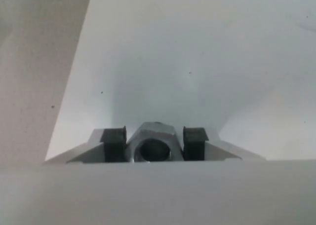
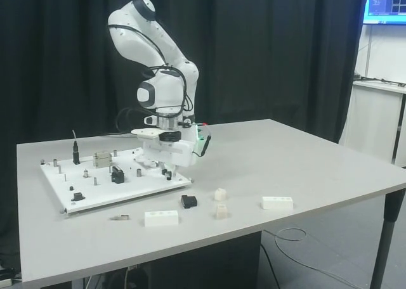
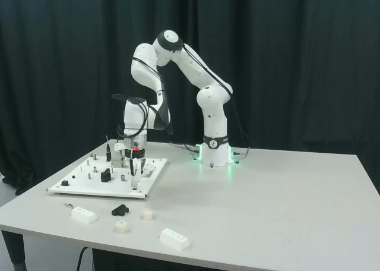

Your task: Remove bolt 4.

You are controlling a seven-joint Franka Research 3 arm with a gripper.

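One grey table point(image 2: 304, 162) stands before black curtains point(image 3: 285, 57). Its white board point(image 2: 101, 191) lies at the left. The gripper point(image 1: 153, 143) clamps a bolt point(image 1: 153, 145).

Room views: even overhead light, bright tabletop point(image 2: 304, 156), black curtain point(image 3: 297, 63) backdrop, soft short shadows under the small parts. Wrist view: soft focus throughout, dim grey shadow spreading beyond the jaws, blurred pale band in foreground.

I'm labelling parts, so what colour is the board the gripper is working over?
White. The board shows best in the first room view, under the gripper.
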